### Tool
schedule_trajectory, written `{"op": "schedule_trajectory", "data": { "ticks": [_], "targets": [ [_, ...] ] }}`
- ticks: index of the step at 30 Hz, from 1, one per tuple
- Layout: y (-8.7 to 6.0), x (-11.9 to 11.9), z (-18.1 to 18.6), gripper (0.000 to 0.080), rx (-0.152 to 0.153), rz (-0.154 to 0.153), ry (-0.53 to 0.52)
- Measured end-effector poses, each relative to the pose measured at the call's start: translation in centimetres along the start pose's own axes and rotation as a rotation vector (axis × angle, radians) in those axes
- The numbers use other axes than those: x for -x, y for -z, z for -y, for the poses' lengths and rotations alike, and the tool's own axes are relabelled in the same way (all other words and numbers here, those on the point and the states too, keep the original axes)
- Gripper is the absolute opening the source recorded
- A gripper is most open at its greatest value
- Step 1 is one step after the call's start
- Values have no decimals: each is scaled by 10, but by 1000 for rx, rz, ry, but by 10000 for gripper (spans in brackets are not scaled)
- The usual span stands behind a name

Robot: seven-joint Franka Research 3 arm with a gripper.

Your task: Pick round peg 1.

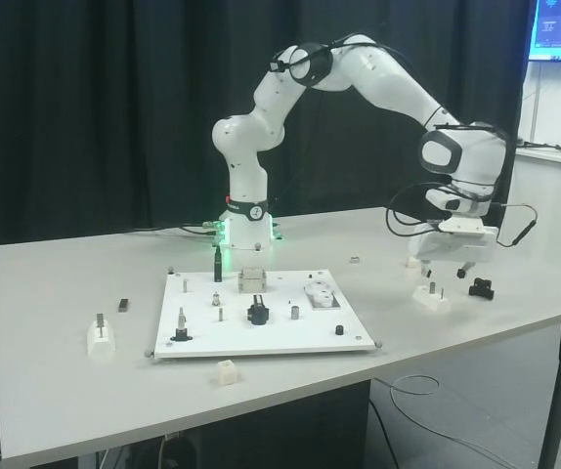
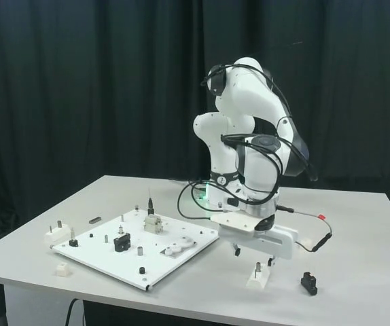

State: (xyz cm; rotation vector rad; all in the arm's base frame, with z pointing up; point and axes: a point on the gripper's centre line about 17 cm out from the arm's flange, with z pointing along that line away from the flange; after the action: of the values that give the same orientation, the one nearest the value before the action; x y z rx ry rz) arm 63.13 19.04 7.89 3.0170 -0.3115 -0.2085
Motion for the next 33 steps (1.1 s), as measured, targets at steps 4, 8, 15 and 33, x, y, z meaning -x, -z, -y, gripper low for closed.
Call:
{"op": "schedule_trajectory", "data": {
  "ticks": [4, 8, 15, 33],
  "targets": [
    [-9, -1, 1, 800, -7, -12, 1],
    [-18, 0, 2, 800, -12, -21, 2],
    [-28, 1, 4, 800, -20, -32, 4],
    [-41, 2, 11, 800, -38, -54, 11]
  ]
}}
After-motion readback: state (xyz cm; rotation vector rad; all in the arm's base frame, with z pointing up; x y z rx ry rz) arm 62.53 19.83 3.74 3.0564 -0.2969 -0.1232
